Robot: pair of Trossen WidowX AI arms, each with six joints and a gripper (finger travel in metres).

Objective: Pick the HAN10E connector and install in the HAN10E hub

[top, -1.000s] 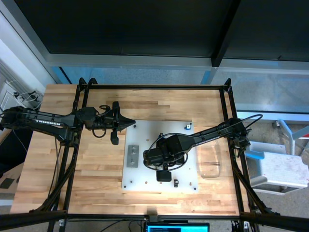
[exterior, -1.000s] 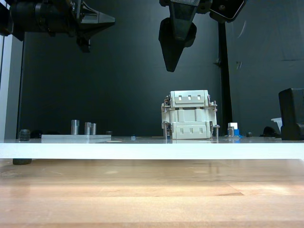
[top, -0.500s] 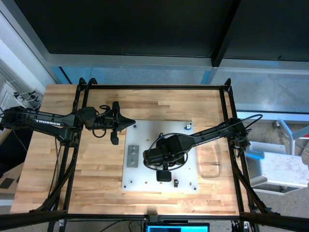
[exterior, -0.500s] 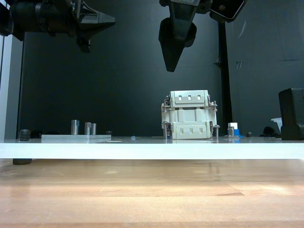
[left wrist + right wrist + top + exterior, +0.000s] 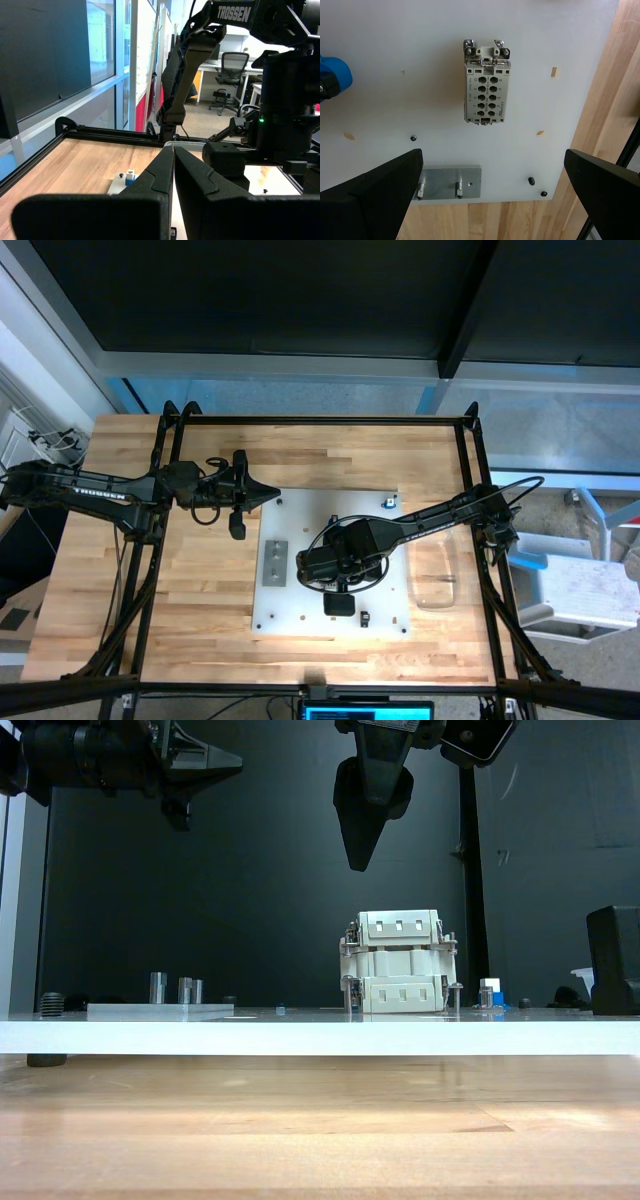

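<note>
Since the HAN10E connector [image 5: 398, 935] sits stacked on the HAN10E hub [image 5: 402, 993] on the white plate [image 5: 395, 75], it looks seated. Right gripper [image 5: 360, 850] hovers directly above, fingers spread wide, empty. Left gripper [image 5: 173, 170] parked high by the plate's far-left corner, fingers pressed together. Connector probably light, rigid, smooth plastic; grip its long flat sides.

TROSSEN on right arm [image 5: 235, 14], seemingly left arm [image 5: 100, 494].
</note>
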